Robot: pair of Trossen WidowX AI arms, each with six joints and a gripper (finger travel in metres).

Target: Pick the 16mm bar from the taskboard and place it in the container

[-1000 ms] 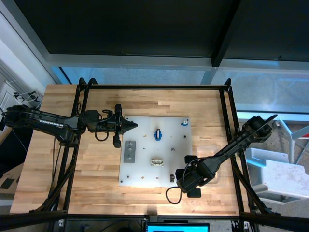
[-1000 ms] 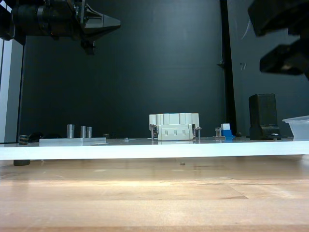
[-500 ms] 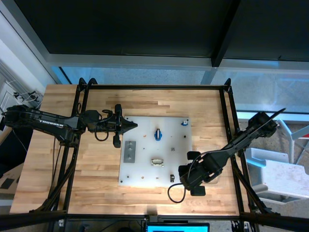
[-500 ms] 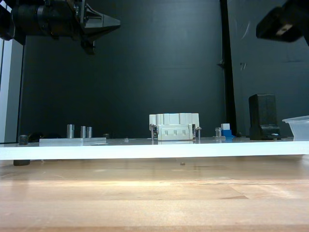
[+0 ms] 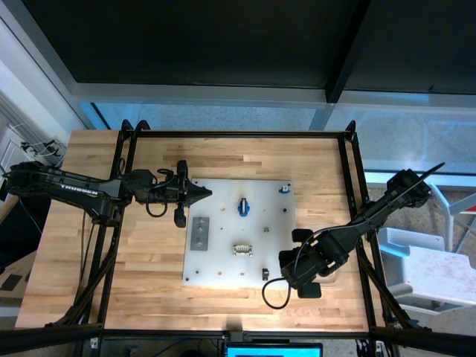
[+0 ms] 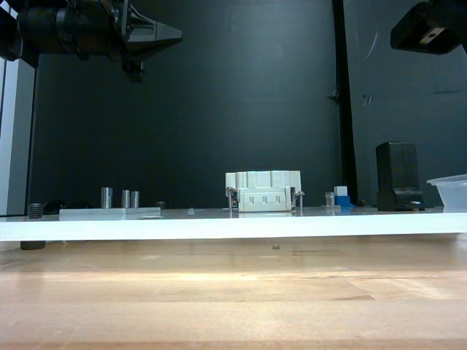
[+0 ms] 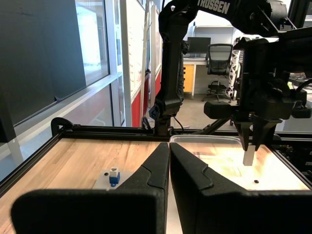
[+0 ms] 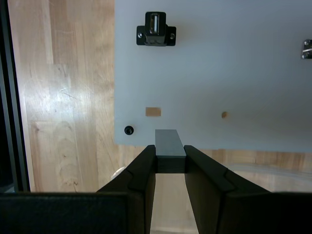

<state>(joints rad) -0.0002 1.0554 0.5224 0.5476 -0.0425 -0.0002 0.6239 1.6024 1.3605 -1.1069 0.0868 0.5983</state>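
Right wrist view: the right gripper point(image 8: 170, 157) has its two black fingers point(image 8: 142, 171) clamped on the 16mm bar point(image 8: 170, 140). One finger presses each flat side, and the bar's grey, square-cut end sticks out past the fingertips.
16mm bar, position: it is lifted off the taskboard point(image 8: 219, 73) and sits centred between the fingers. From this camera it lines up with the board's edge.
Left wrist view: the bar point(image 7: 248, 157) hangs upright below the right gripper point(image 7: 253, 132). It shows pale against the lit floor of the container point(image 7: 204, 139), and its lower end shows below the rim line. I cannot tell whether it touches the floor.
High view: the right gripper point(image 5: 300, 265) points down just off the taskboard's point(image 5: 223, 256) right edge, near its front corner. The arm covers most of the container.
Low view: the container point(image 6: 449, 191) stands on the table just right of the taskboard point(image 6: 219, 227). The bar is not visible here.
Left gripper: it hovers level over the board's far left corner point(image 5: 204, 193), high above the surface point(image 6: 174, 32). Its fingers point(image 7: 151, 170) are together with only a thin slit between them, and they hold nothing.
Board fittings: grey block point(image 5: 200, 232), blue knob point(image 5: 243, 207), black socket fitting point(image 8: 156, 29).
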